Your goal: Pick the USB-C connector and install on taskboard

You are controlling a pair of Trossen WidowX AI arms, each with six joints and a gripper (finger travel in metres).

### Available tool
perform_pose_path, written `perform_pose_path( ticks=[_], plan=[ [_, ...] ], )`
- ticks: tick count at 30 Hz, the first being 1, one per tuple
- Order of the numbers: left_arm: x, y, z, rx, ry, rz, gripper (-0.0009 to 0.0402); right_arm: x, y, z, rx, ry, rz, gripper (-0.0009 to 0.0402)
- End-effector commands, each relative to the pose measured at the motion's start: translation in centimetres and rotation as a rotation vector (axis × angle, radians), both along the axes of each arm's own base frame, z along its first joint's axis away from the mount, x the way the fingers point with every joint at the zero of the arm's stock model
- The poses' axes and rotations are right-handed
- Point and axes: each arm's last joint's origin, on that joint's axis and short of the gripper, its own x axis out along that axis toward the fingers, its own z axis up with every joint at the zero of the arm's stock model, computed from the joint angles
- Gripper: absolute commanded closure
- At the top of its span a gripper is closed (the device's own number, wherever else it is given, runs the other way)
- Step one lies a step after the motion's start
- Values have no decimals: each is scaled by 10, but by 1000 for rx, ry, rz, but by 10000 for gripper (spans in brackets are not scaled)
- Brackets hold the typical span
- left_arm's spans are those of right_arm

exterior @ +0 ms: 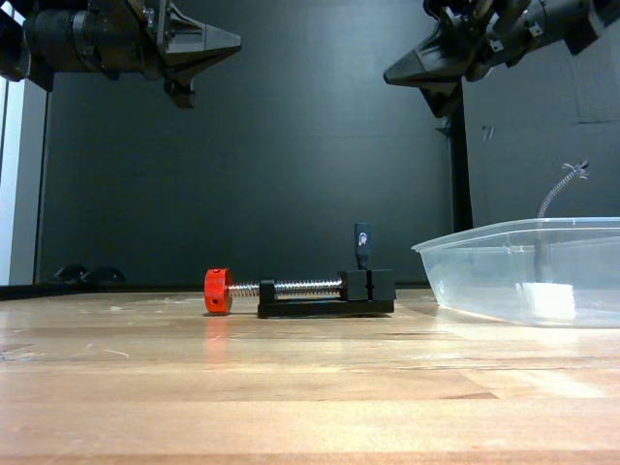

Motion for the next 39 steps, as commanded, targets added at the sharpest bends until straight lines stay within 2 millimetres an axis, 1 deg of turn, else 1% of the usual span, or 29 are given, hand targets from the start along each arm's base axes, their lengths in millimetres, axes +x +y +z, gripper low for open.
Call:
perform_pose_path(
  ticks=[1, 6, 15, 22, 32, 39],
  plan=[
    [0, 0, 0, 0, 0, 0, 393, -2, 1, 6, 18, 96, -3, 393],
    [0, 0, 0, 0, 0, 0, 393, -9, 4, 12, 36, 228, -6, 393],
    [0, 0, 0, 0, 0, 0, 393, -19, 7, 22, 73, 371, -20, 393],
    [0, 0, 0, 0, 0, 0, 393, -23, 11, 23, 88, 497, -29, 393],
    [0, 0, 0, 0, 0, 0, 393, -1, 20, 27, 56, 694, -9, 393],
    [0, 0, 0, 0, 0, 0, 393, 14, 30, 25, 17, 858, 15, 393]
  ],
)
